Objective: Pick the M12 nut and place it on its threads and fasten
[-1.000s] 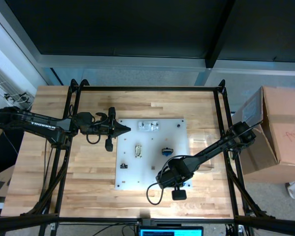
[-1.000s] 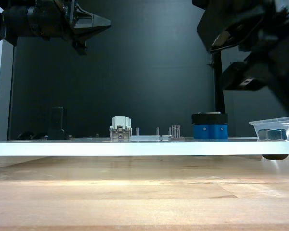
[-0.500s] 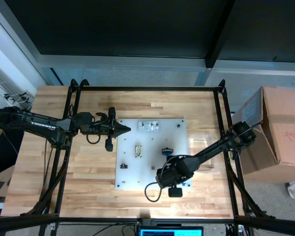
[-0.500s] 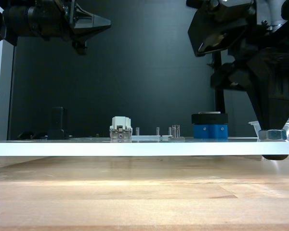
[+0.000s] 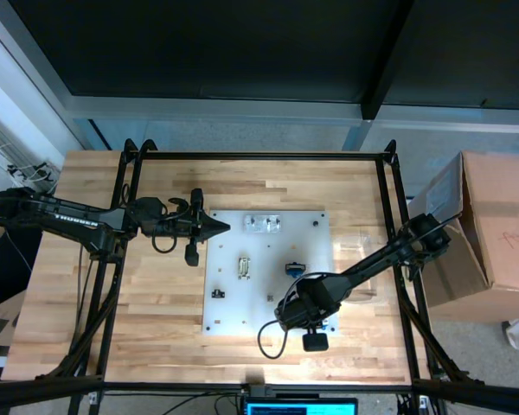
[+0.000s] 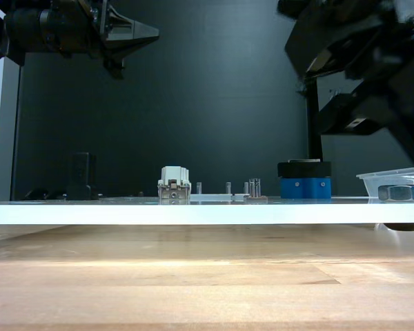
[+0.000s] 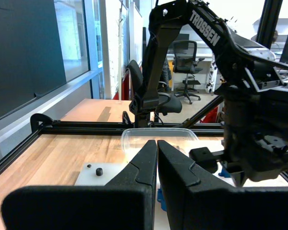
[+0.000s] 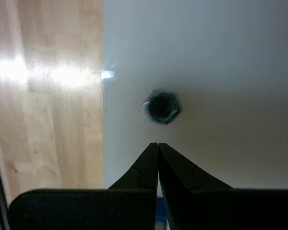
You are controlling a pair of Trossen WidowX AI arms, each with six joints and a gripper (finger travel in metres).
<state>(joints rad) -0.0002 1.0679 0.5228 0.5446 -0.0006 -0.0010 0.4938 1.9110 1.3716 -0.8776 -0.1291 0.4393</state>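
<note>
High view: wooden tabletop [image 5: 156,303] inside a black frame, w/ a cardboard box [image 5: 493,233] off its right edge. A white board [image 5: 242,311] lies mid-table. The left arm reaches in from the left edge. The left gripper [image 5: 226,227] hangs over the board's far left corner, raised well above it per low view, fingers pressed together w/ nothing btwn them. The right arm comes diagonally from the right edge, crossing the clear tray [image 6: 386,178], and points down at the board's near right corner. The right gripper [image 8: 158,145] is closed tip to tip, empty, touching nothing. In low view this arm is blurred and cut off at the frame edge, so its tips can't be made out there. In high view its body hides the spot beneath. A blue block [image 6: 303,188] w/ black cap stands on the board toward its right edge. The M12 nut [image 8: 162,107], a small silver hex, sits free on its stud by the board's near right edge, just clear of the right fingertips. It is down at board level, ribs hidden, a dark core filling its hole.
</note>
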